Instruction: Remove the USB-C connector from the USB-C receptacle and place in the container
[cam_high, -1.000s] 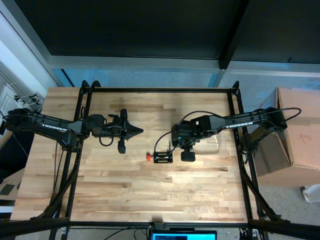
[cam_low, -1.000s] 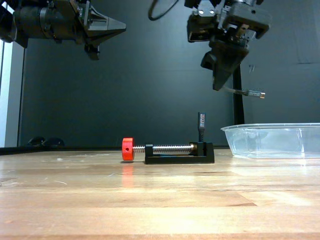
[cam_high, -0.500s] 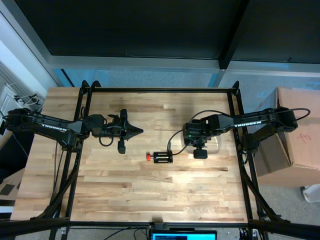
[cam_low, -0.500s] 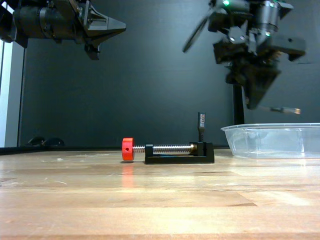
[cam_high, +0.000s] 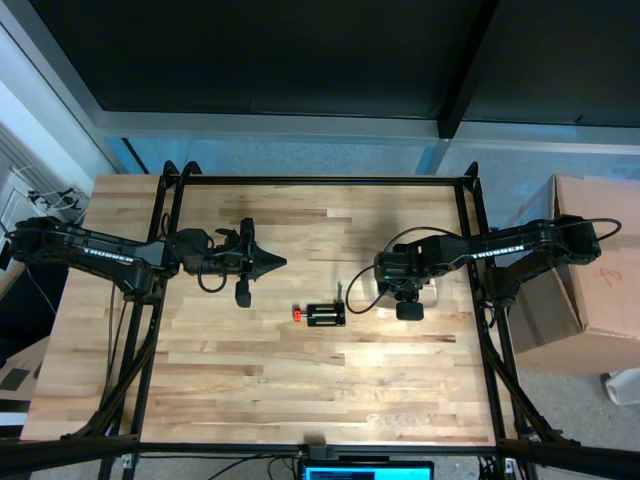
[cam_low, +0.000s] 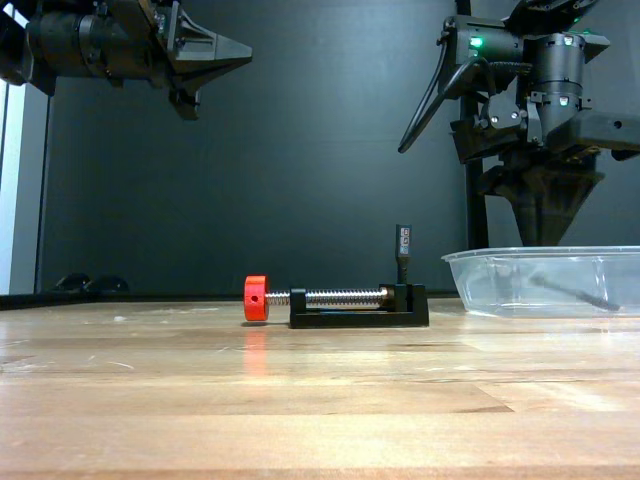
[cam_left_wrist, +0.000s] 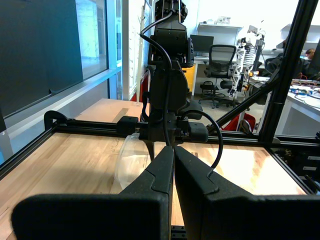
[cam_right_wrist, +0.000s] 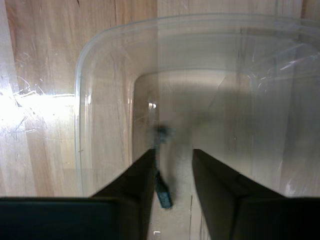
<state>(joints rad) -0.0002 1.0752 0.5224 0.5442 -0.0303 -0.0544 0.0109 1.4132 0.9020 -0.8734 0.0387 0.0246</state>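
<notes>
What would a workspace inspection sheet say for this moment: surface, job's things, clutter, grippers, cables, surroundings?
Surface: wooden table, light planks.
Job's things: USB-C connector is inside the container, tilted and clear of the fingers; I cannot tell whether it is at rest. USB-C receptacle stands upright in the vise, left of the container.
Clutter: nothing seen.
Grippers: right gripper is open, pointing down over the container. Left gripper is shut, raised over the table's left half, pointing toward the right arm.
Cables: black cable loops off the right arm.
Surroundings: cardboard box right of the table; black frame around it.
</notes>
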